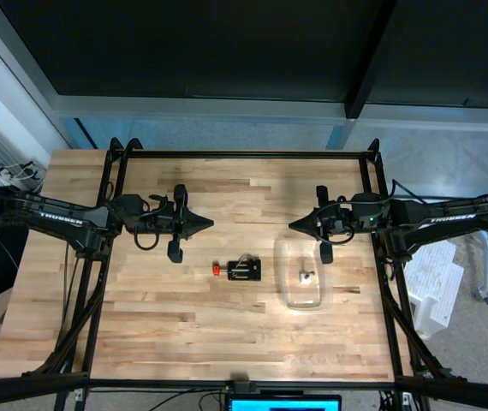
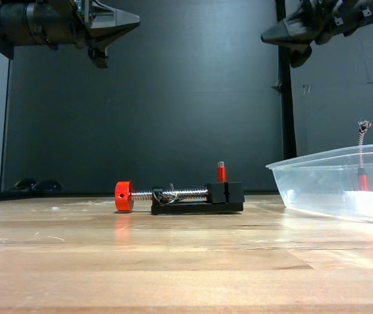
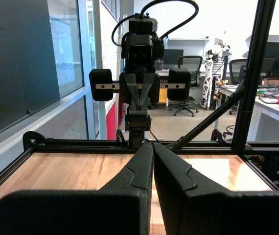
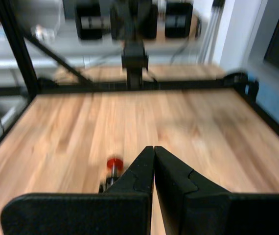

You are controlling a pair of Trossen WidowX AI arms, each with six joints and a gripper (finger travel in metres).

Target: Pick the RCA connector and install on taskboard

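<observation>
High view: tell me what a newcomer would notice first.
The left pincer and right pincer, both shut and empty, face each other high over the table. Between them, nearer the camera, lies the taskboard with its red knob. Right of it, a clear tray holds the tiny RCA connector.

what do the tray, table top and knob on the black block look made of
The tray is clear glossy plastic, probably; the RCA connector shows through its wall. The table top is smooth light wood strips with visible grain. The knob is matte red, likely plastic; its silvery rod on the taskboard looks metal. The left gripper and right gripper hang shut high up, flanking the taskboard.
</observation>
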